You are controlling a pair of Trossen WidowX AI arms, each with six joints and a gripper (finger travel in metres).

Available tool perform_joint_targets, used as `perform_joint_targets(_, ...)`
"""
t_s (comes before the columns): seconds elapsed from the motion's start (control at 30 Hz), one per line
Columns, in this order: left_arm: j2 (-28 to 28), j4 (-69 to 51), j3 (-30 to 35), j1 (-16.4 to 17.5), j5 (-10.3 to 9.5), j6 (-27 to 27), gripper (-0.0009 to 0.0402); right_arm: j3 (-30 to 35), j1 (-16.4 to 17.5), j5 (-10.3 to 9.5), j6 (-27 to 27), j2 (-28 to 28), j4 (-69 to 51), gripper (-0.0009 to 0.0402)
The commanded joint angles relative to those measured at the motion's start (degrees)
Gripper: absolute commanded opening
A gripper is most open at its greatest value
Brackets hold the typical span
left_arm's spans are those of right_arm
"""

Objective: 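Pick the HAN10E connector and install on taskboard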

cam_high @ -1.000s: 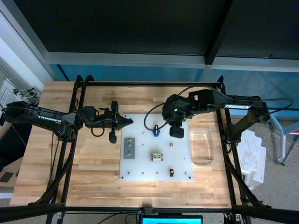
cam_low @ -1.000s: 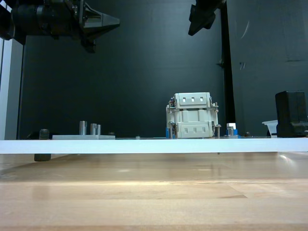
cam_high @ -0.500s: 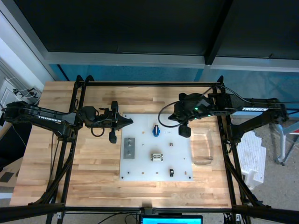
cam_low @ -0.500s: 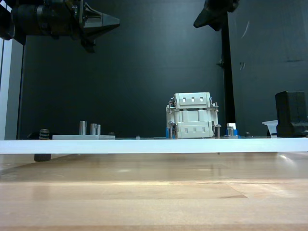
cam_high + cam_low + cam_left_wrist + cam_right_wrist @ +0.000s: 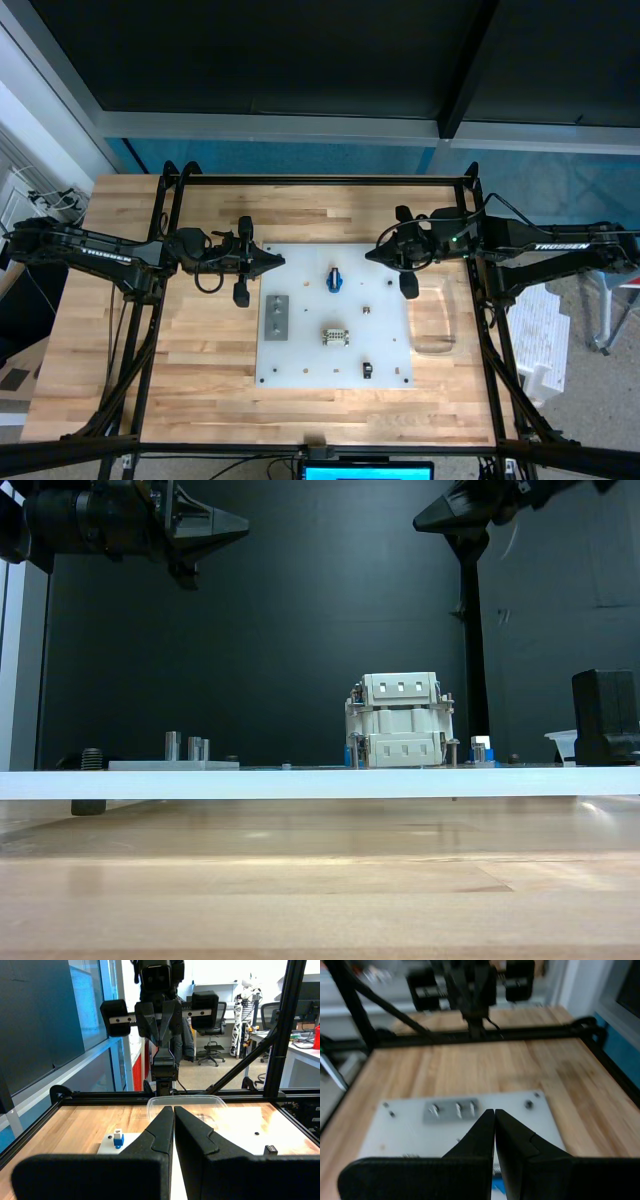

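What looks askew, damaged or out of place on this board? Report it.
Nothing stands out. The HAN10E connector stands upright and square on the taskboard. The left end effector and the right end effector both hang shut and empty, high above the board's far corners, touching nothing.

The left arm (image 5: 85, 250) and right arm (image 5: 545, 243) are showing slim black links, white TROSSEN lettering and looping black cables. High above the taskboard (image 5: 300, 365), over its far part, the left gripper (image 5: 280, 260) and right gripper (image 5: 368, 256) are tapering to pointed black fingers, pressed together.
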Motion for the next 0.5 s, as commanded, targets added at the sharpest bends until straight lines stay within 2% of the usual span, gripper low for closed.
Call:
perform_joint_targets(0.03, 0.0, 0.0, 0.0, 0.0, 0.02, 0.0, 0.0001, -4.5, -0.5, -0.07, 0.0, -1.2, 7.6, 0.0)
perform_joint_targets(0.13, 0.0, 0.0, 0.0, 0.0, 0.02, 0.0, 0.0001, -8.1, -0.5, -0.28, 0.3, -1.7, 13.8, 0.0)
perform_joint_targets(0.2, 0.0, 0.0, 0.0, 0.0, 0.02, 0.0, 0.0001, -10.4, -0.6, -1.68, 0.7, -1.8, 18.3, 0.0)
perform_joint_targets(0.43, 0.0, 0.0, 0.0, 0.0, 0.0, 0.0, 0.0001, -16.2, -0.6, -1.49, 2.0, -2.5, 29.7, 0.0)
perform_joint_targets(0.5, 0.0, 0.0, 0.0, 0.0, 0.02, 0.0, 0.0001, -17.0, -0.6, -0.9, 1.8, -2.8, 31.1, 0.0)
